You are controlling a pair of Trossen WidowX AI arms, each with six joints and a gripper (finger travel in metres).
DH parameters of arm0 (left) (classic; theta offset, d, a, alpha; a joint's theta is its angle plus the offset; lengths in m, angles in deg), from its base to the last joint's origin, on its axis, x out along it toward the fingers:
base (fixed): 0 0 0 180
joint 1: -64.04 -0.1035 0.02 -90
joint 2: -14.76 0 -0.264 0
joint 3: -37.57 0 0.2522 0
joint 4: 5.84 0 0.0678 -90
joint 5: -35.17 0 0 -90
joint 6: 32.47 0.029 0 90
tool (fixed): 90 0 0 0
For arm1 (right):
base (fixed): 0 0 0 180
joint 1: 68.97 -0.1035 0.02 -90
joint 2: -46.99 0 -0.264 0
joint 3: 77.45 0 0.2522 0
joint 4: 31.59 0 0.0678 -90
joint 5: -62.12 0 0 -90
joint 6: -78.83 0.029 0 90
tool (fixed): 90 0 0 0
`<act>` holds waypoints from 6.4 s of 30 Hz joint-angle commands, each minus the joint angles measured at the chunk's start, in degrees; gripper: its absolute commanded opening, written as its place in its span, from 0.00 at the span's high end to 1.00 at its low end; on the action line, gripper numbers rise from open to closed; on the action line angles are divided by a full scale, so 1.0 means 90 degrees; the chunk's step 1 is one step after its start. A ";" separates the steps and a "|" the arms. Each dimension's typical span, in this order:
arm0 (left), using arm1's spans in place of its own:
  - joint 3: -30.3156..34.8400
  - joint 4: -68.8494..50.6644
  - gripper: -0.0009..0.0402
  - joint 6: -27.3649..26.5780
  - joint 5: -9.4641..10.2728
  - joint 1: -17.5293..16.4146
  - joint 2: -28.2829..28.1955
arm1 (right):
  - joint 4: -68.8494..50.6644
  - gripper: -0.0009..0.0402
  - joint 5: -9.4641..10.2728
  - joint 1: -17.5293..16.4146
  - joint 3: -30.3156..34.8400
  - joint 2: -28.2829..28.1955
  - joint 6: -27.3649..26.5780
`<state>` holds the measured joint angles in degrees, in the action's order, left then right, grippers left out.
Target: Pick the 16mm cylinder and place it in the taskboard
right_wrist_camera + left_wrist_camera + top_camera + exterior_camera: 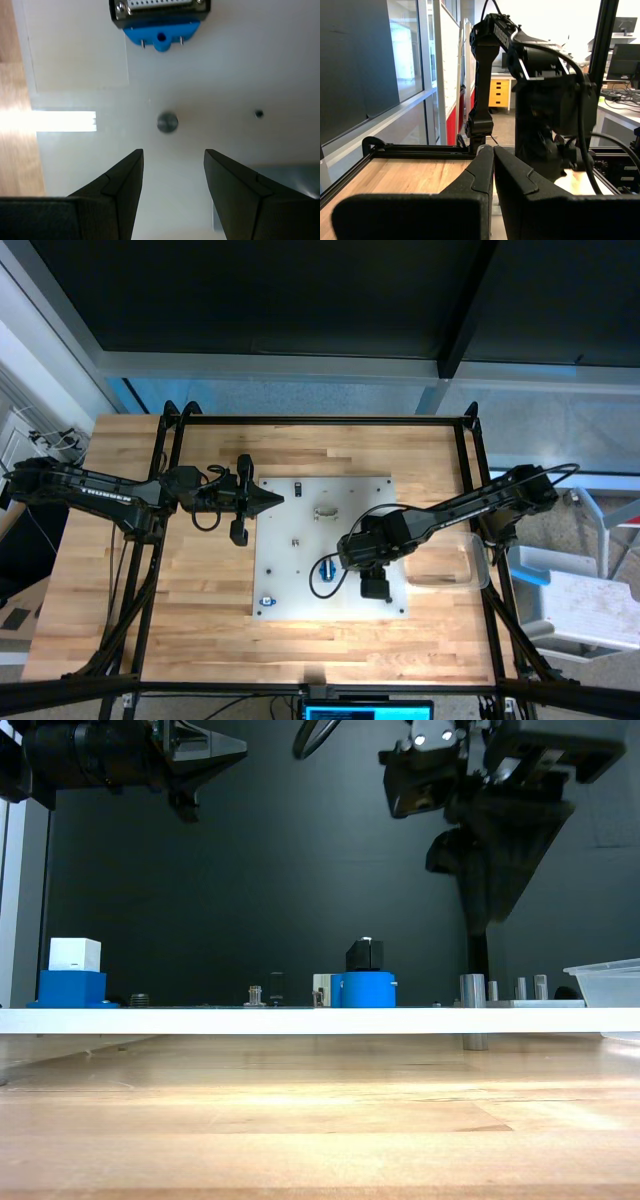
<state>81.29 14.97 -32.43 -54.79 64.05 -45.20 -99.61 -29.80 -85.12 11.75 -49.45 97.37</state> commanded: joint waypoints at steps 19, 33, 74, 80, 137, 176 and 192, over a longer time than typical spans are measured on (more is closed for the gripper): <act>0.0000 0.0000 0.98 0.0002 -0.0002 0.0000 -0.0002 | -0.0313 0.57 -0.0002 0.0002 0.0002 0.0704 0.0000; 0.0000 0.0000 0.98 0.0002 -0.0002 -0.0002 -0.0002 | -0.0306 0.57 -0.0002 0.0002 0.0002 0.0704 0.0000; 0.0000 0.0000 0.98 0.0000 -0.0002 0.0000 -0.0002 | -0.0221 0.57 -0.0002 0.0002 0.0002 0.0704 0.0000; 0.0000 0.0000 0.98 0.0002 -0.0002 -0.0002 -0.0002 | -0.0221 0.57 -0.0002 0.0002 0.0002 0.0704 0.0000; 0.0000 0.0000 0.98 0.0000 -0.0002 -0.0002 -0.0002 | -0.0187 0.57 -0.0002 0.0002 0.0002 0.0704 0.0000; 0.0000 0.0000 0.98 0.0000 -0.0002 -0.0002 -0.0002 | -0.0175 0.57 -0.0002 0.0000 0.0002 0.0704 0.0000; 0.0000 0.0000 0.98 0.0002 -0.0002 -0.0002 -0.0002 | -0.0172 0.57 -0.0002 0.0002 0.0002 0.0704 0.0000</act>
<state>81.26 14.94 -32.43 -54.81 64.05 -45.20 -101.16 -29.82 -85.09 11.77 -43.11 97.37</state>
